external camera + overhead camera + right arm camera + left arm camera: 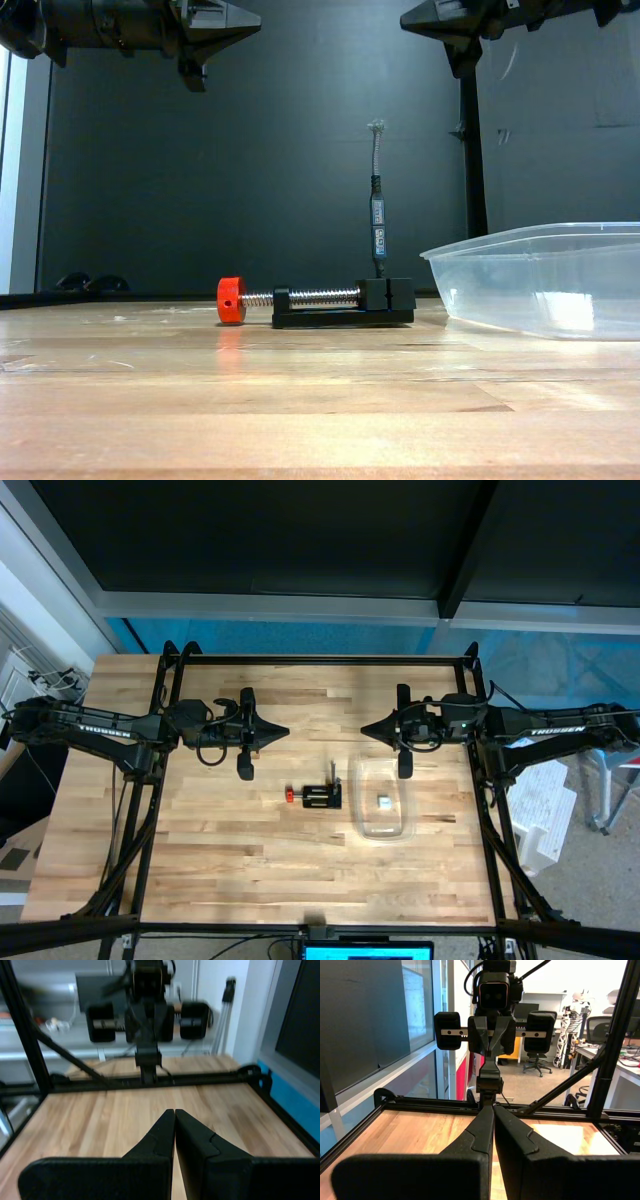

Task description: Pick the usb-c connector and install on the hub

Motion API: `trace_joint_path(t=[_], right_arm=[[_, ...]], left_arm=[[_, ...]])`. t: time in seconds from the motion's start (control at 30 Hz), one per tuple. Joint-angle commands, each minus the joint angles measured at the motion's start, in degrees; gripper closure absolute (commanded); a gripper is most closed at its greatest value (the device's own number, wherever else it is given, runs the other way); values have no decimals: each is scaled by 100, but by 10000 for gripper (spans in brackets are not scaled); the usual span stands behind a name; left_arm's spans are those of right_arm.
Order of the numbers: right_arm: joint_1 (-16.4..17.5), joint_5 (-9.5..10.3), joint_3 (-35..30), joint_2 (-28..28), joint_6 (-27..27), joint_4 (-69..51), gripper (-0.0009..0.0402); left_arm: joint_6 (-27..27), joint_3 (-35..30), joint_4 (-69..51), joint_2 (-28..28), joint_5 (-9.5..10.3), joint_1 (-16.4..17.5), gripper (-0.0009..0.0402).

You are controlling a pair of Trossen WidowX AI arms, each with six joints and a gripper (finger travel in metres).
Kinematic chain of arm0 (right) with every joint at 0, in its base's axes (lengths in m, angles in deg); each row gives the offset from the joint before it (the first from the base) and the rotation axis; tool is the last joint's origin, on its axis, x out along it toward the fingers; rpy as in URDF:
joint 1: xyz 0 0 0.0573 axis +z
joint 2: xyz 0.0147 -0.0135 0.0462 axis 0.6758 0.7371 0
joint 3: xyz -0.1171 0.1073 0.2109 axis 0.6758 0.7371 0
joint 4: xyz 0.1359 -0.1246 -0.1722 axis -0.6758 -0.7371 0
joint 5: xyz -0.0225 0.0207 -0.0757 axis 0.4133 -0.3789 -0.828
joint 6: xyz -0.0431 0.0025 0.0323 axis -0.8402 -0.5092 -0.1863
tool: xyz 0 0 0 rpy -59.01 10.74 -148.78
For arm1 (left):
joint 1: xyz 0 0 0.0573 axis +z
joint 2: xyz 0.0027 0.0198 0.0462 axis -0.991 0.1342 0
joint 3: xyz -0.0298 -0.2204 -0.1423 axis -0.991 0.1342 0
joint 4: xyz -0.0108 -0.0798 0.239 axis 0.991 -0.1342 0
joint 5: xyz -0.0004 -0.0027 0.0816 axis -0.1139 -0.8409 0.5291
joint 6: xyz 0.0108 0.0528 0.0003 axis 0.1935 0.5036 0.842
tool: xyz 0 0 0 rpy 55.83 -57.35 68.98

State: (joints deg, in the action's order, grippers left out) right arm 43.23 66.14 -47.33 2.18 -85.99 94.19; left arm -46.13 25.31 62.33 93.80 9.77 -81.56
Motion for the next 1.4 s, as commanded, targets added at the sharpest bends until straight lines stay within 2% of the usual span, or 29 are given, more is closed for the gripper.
trace_joint_path(t=[0.03,0.33,0.53,1.4], right_arm=[[-37,2,291,-166,7,424,394],[-57,162,905,-450,157,1333,393],[-57,262,970,-466,170,1368,393],[-59,247,761,-205,201,1239,393]], left_arm=[[2,-2,4,2,-2,2,393],[2,-2,4,2,0,0,393],[2,-2,2,2,0,2,393],[2,-2,7,2,0,2,393]])
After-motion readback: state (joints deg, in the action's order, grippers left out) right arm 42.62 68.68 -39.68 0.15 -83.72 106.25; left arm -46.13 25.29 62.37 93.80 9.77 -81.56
